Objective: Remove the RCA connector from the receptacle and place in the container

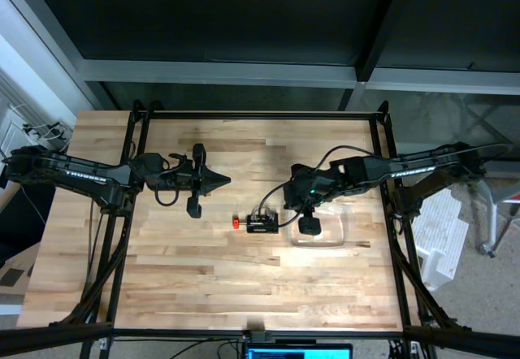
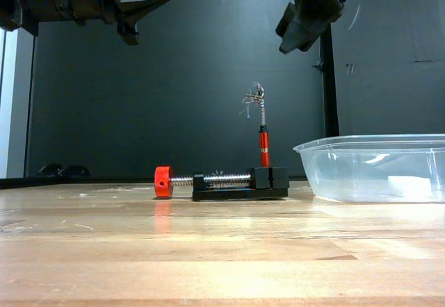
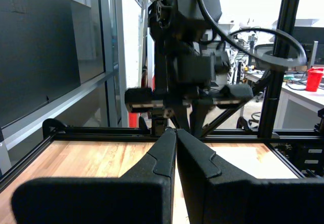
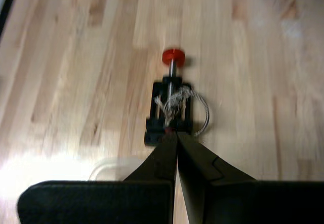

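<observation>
Two grippers: the left gripper (image 3: 176, 131) is parked high at the upper left of the low view, its fingers pressed together on nothing. The right gripper (image 4: 177, 135) hangs high at the upper right of that view, also pressed together and empty.
Connector's place: the RCA connector (image 2: 263, 130) stands upright in the right end of the receptacle (image 2: 240, 182), mid-frame in the low view. Its red sleeve (image 2: 264, 147) sits just above the block, with a thin spring (image 2: 263, 116) and frayed wire strands (image 2: 254, 98) on top.
Receptacle: it lies flat on the table (image 2: 208, 251), with its red knob (image 2: 163, 181) at the end away from the container (image 2: 368, 142).
Container: it sits just right of the receptacle in the low view, apparently not touching it.
Connector against right gripper: in the low view it is well below the fingertips and slightly to their left. In the high view the gripper hangs over the container's left part.
Handling: probably very light, stiff at the sleeve and springy above it. The strands would bend or snag. The fit may be snug enough to lift the block with it.
Where to hold: the red sleeve or the base of the spring, pulled straight up.
First need: the fingers must spread before descending.
</observation>
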